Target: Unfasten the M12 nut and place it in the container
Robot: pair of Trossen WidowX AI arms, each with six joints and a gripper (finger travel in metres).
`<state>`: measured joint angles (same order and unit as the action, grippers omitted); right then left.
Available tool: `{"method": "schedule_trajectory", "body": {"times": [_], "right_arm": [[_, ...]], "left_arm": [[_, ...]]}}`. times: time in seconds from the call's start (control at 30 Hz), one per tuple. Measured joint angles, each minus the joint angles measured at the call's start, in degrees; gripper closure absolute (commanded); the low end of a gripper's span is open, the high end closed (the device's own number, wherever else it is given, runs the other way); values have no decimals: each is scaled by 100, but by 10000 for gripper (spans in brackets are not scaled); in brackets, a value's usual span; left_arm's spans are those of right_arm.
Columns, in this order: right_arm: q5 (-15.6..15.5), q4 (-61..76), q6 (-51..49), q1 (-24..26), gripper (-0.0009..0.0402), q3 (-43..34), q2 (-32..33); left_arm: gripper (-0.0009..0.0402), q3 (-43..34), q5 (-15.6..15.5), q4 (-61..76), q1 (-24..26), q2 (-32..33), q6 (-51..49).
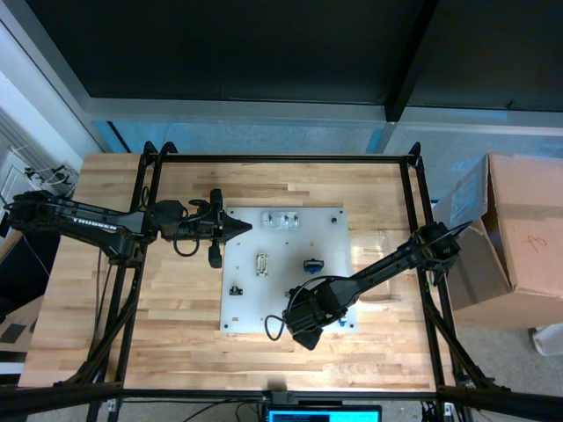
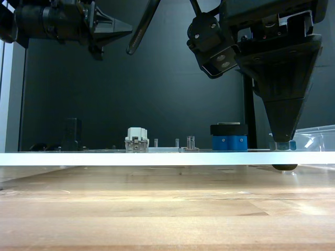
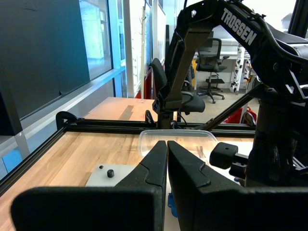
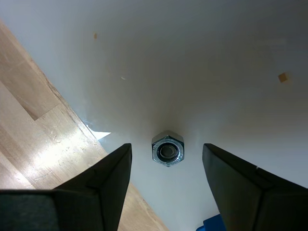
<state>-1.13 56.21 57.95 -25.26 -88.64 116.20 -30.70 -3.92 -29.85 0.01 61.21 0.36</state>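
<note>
Finding the right gripper [image 2: 282, 139] pointing tip-down at the near right edge of the white board [image 1: 264, 299], with its fingers [image 4: 113, 183] spread apart and clasping nothing. Seeing the M12 nut [image 4: 167, 150] between those fingers and touching neither: silver, hexagonal, seated flat on the board on its stud, with a dark core in its bore and the ribs hidden. Noting the wooden table [image 4: 38, 120] just past the board's edge beside the nut.

Reading TROSSEN [image 3: 238, 26] in white capitals along the right arm, from the left wrist view, and again on the left arm [image 1: 88, 224] from above.

Placing the left gripper [image 3: 167, 159] raised over the board's far left edge, its fingers pressed together on nothing.

Spotting the clear container [image 3: 175, 134] on the table beside the board's right edge, apart from the nut. Noting a blue fitting [image 2: 229, 142] mid-board, and a cardboard box [image 1: 519, 255] off the table's right side bearing a red mark that is not legible.
</note>
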Motion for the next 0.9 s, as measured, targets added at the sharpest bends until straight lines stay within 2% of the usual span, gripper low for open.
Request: {"method": "schedule_trajectory", "body": {"times": [0.37, 0.9], "right_arm": [[2, -37, -131, -4, 257, 2, 0], [4, -170, -192, -13, 271, 103, -2]], "left_arm": [[393, 0, 0, 0, 0, 0, -2], [393, 0, 0, 0, 0, 0, 0]]}}
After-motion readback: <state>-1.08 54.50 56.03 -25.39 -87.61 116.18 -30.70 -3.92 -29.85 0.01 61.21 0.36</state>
